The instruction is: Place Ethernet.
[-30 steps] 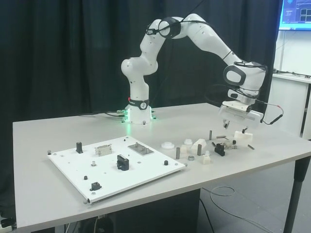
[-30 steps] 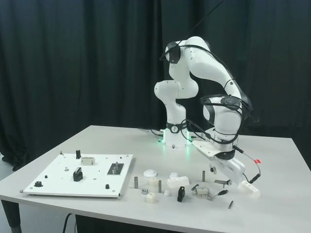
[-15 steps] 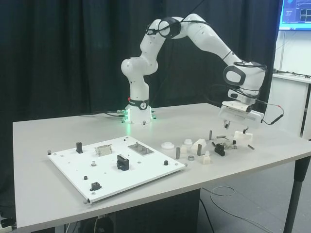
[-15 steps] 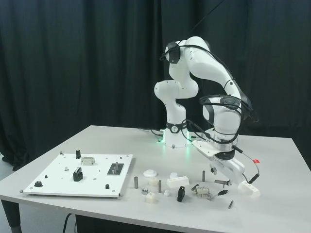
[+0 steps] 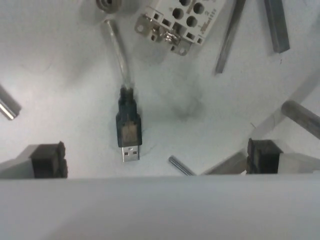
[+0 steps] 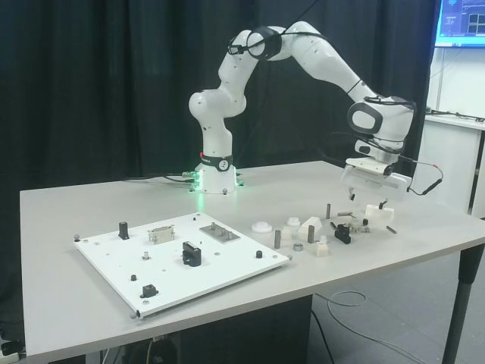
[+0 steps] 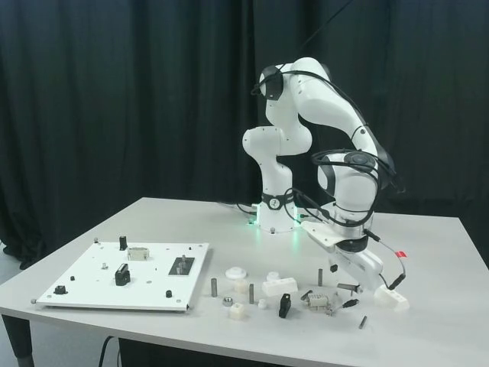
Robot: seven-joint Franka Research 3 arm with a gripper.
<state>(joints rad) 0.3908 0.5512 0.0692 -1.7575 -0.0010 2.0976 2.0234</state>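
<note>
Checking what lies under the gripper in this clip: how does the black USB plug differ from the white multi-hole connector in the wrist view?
The USB plug is black, slim, with a bare metal tip and a thin cable; the white connector is broader, blocky, with round holes and a metal clip. The plug lies between the fingertips' line, the connector farther off. Both lie flat on the grey table.

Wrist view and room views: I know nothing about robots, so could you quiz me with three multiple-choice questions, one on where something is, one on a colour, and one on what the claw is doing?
1. Where is the flat white board relative to the claw?
A. right under it
B. off to one side
C. held in it

2. The small cabled plug has a body that is:
A. white
B. green
C. black

3. The claw is:
A. open, empty
B. shut on the plug
C. shut on a rod

Answers: B, the room views show them apart; C, the wrist view shows it black; A, the fingertips stand wide apart.
</note>
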